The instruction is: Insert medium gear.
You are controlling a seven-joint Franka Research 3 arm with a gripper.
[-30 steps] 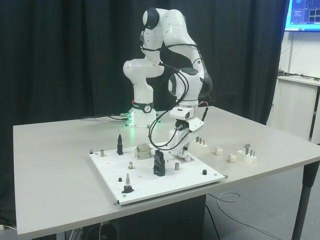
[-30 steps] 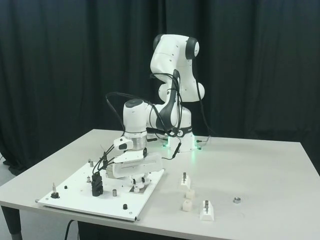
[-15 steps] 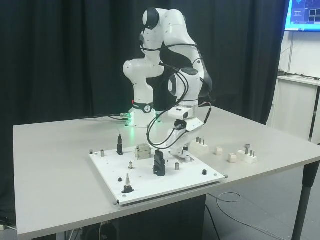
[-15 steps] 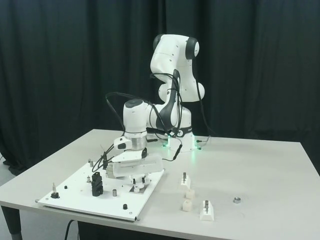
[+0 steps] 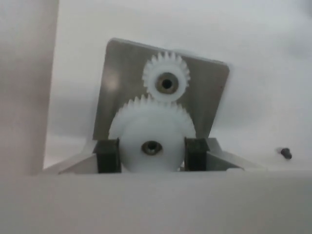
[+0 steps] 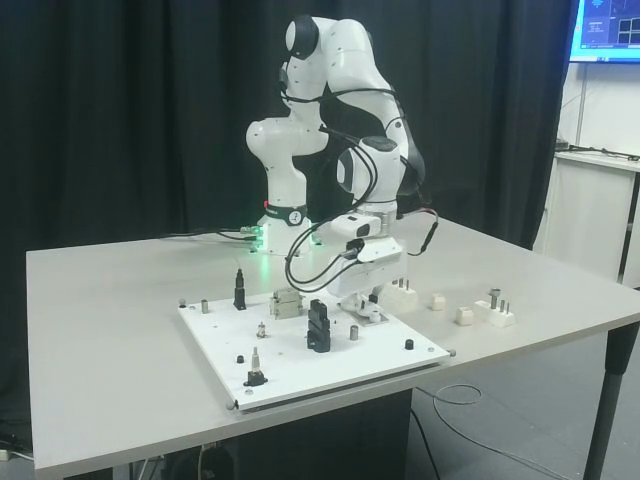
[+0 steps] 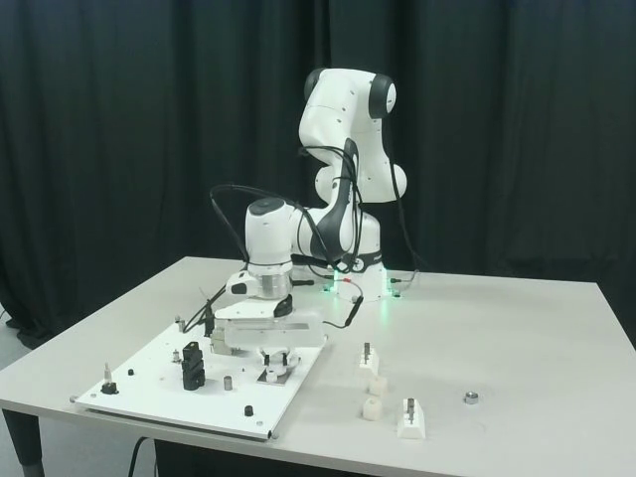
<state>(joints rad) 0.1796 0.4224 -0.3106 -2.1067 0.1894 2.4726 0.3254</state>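
Wrist view: black fingers [image 5: 108, 155] pinching the white medium gear [image 5: 152, 141] from both sides at its rim, bore at the centre left free. Sits over the grey metal plate [image 5: 209, 92], teeth meeting those of the smaller white gear [image 5: 165, 83] beside it. Cannot tell whether fully seated on its shaft. Probably light and stiff, moulded plastic by the look; smooth and a bit slippery, with fine teeth likely to chip or bind if forced. Best held just so, across the diameter on opposite flanks, kept level so the bore stays true to the shaft.

First room view: white arm folded forward and low, wrist bent over the far right part of the white board [image 6: 330, 375], gripper [image 6: 365, 300] pointing down just above it. Gear hidden under the hand. Black fixture [image 6: 318, 327] near, clear of the hand. Small white blocks [image 6: 497, 308] well apart on the grey tabletop [image 6: 110, 300].

Second room view: same pose from the other side; elbow high near the base, forearm sloping down, hand flat and level over the board's near-right corner, gripper [image 7: 270, 360] close to the surface. Gear itself not visible here. Loose metal ring [image 7: 471, 397] lying far off on the tabletop.
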